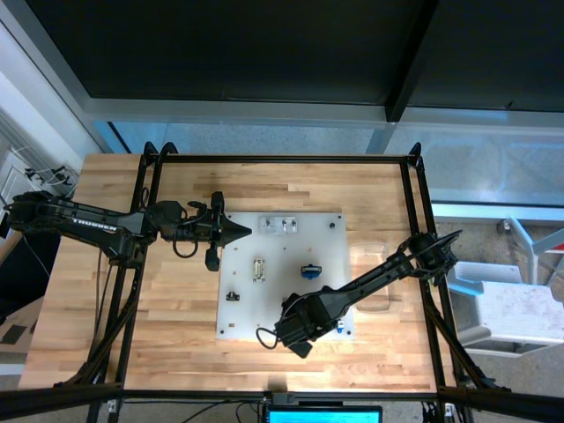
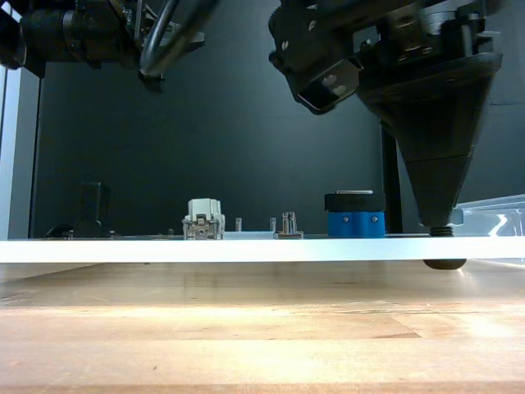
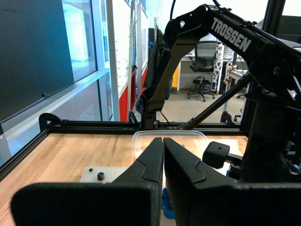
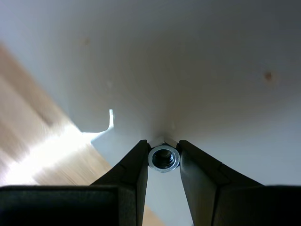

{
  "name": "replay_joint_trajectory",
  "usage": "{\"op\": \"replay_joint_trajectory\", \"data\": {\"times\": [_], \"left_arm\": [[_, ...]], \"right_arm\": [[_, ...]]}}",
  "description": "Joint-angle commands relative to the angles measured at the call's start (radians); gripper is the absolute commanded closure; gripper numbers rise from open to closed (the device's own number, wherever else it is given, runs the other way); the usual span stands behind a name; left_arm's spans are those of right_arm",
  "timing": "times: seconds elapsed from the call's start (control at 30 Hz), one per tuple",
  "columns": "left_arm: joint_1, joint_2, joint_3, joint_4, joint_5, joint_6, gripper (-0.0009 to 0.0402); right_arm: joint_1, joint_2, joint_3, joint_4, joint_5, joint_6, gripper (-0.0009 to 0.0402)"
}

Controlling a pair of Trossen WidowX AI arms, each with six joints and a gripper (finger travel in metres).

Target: Pick the M12 fastener and fasten on the M12 threads

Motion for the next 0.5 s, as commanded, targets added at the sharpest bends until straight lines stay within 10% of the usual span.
{"op": "replay_joint_trajectory", "data": {"times": [0.03, 0.5], "left_arm": [[0.0, 0.0, 0.0, 0.0, 0.0, 0.0, 0.0393], [0.0, 0.0, 0.0, 0.0, 0.0, 0.0, 0.0393]], "right_arm": [[0.0, 0.002, 0.0, 0.003, 0.004, 0.212, 0.0364], [-0.002, 0.002, 0.0, 0.003, 0.005, 0.946, 0.0364]]}}
